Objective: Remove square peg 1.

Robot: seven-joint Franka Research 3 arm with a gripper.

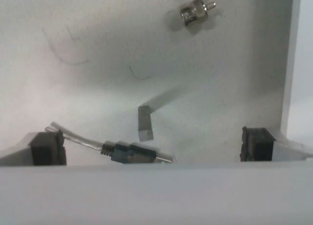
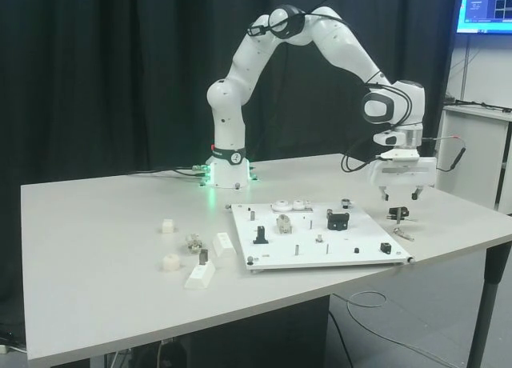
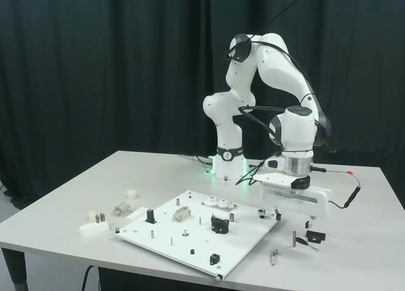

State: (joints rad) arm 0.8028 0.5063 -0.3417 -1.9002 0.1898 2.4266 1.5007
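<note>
The tool (image 3: 295,210) hangs over the bare counter (image 2: 96,224) just off the far-side edge of the white assembly board (image 3: 166,245), its 2 black-padded fingers (image 1: 255,144) spread wide apart and holding nothing.

Directly beneath, in the wrist view, a small grey square peg (image 1: 145,121) stands upright on the counter between the 2 pads, nearer the middle of the gap than either side. If this is square peg 1, it is already out of the board and its long axis runs vertically, in line with the tool's approach.

A cable connector (image 1: 129,152) lies on its side just beside the peg, and a metal coaxial fitting (image 1: 194,12) rests farther off. From the second room view the peg (image 3: 294,240) sits below the tool, apart from both fingers.
</note>
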